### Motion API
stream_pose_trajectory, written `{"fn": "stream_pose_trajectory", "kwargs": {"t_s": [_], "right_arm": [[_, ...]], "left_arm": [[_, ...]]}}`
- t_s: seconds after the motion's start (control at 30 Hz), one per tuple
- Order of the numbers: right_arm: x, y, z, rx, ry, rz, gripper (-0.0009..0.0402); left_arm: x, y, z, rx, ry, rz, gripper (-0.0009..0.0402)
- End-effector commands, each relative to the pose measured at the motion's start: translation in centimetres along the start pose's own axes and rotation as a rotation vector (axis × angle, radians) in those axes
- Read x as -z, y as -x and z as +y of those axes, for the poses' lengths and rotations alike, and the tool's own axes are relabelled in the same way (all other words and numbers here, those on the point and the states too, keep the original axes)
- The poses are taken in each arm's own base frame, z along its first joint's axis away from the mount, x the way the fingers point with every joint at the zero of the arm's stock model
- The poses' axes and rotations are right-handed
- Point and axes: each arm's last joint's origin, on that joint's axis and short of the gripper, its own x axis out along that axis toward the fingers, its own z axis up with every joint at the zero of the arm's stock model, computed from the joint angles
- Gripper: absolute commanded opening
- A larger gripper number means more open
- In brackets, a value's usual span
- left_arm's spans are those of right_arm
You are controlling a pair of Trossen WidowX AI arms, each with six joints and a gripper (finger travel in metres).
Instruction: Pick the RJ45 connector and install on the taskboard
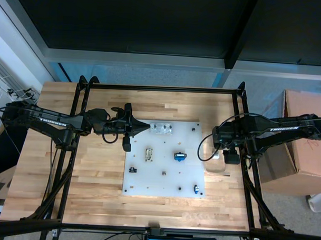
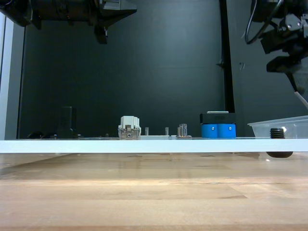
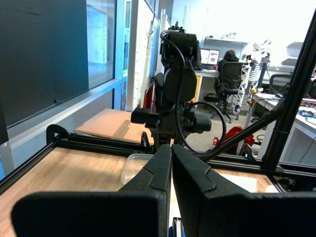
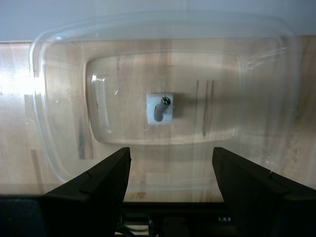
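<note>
RJ45 connector (image 4: 159, 109) is lying free in the clear tray (image 4: 59, 64), roughly at the middle of the tray floor, nothing gripping it, not on the taskboard (image 1: 163, 179). Tray is sitting on the table (image 1: 95, 175) just beside the board's right edge. Right gripper (image 4: 171, 153) is hanging over the tray, pointing down at it, jaws spread wide; the two fingers (image 4: 98, 178) are straddling the connector's line in the right wrist view but staying above it, no contact. Low view is showing the right gripper (image 2: 290, 65) well above the tray rim (image 2: 279, 124). Left gripper (image 1: 145, 127) is reaching inward over the board's far-left corner, lying level and high off the surface, tip pointing toward the right arm (image 3: 175, 98). Its jaws are pressed together with nothing between them, as the left wrist view is showing (image 3: 171, 163). On the board, a blue block (image 1: 180, 156) is sitting near the centre and a pale connector housing (image 1: 149, 154) to its left; both are standing upright in the low view. Cannot tell which seat on the board is the RJ45 one.
</note>
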Motion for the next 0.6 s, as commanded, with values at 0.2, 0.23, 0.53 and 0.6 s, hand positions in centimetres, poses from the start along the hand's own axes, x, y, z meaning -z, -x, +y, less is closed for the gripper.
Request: {"fn": "stream_pose_trajectory", "kwargs": {"t_s": [0.2,0.23,0.53,0.6], "right_arm": [[0.1,-1.8,0.0,-0.006,-0.023,-0.006,0.0231],[0.1,-2.0,0.0,-0.006,-0.025,-0.008,0.0231],[0.3,-3.5,0.1,-0.009,-0.048,-0.011,0.0231],[0.3,-3.7,0.1,-0.010,-0.052,-0.014,0.0231]], "left_arm": [[0.0,0.0,0.0,0.000,0.000,-0.001,0.0000],[0.0,0.0,0.0,0.000,0.000,-0.001,0.0000],[0.0,0.0,0.0,0.000,0.000,-0.001,0.0000],[0.0,0.0,0.0,0.000,0.000,-0.001,0.0000]]}}
